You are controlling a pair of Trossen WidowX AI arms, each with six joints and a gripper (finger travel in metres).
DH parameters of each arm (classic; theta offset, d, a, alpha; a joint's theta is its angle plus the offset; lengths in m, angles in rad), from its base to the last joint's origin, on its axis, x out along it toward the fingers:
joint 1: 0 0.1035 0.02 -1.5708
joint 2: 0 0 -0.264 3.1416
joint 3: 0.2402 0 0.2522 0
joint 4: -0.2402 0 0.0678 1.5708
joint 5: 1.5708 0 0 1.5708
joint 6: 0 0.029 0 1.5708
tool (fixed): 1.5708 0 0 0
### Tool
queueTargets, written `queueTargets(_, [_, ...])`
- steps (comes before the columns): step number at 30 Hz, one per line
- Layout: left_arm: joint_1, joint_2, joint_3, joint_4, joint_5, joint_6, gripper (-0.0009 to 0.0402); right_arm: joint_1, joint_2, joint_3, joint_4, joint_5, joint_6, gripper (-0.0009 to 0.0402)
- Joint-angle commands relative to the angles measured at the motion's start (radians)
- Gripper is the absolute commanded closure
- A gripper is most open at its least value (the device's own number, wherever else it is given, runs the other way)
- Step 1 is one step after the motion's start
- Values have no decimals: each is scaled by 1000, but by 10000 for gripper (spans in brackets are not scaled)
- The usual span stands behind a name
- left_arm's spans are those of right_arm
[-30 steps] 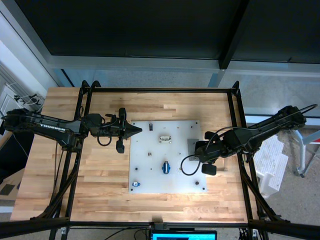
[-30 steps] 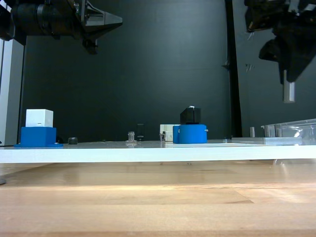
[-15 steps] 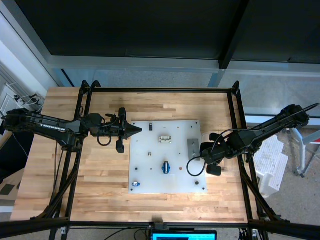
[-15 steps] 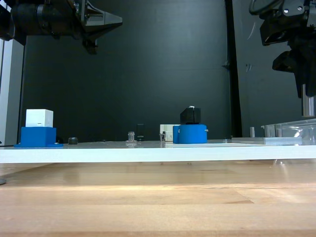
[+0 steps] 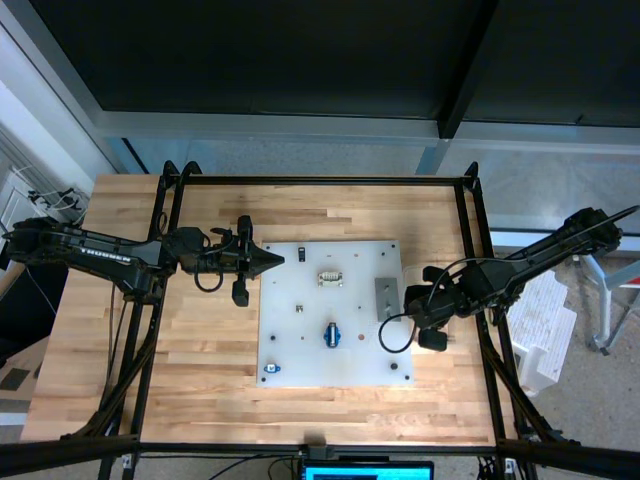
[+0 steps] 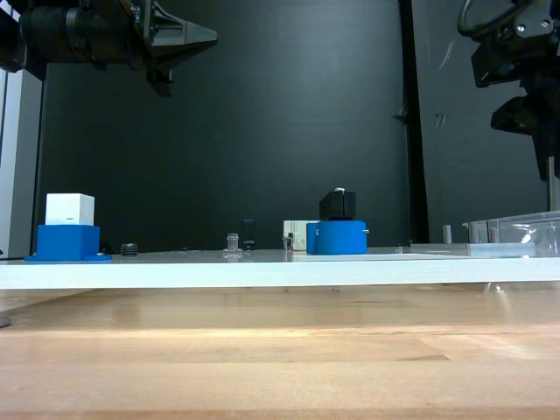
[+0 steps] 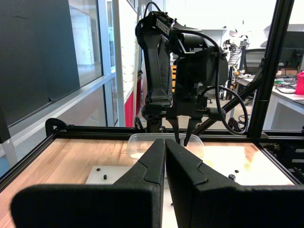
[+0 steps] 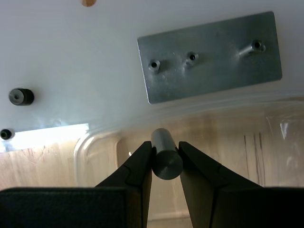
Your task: Remove the 16mm cylinder and place in the container
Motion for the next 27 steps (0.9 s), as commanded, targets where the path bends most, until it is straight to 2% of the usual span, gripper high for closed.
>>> queueTargets(1, [0,0,0,0,0,0,393,2,-5,-10,0,-1,1,391])
queueTargets(27, [0,0,0,0,0,0,393,10,-17,-12,-3,0,1,391])
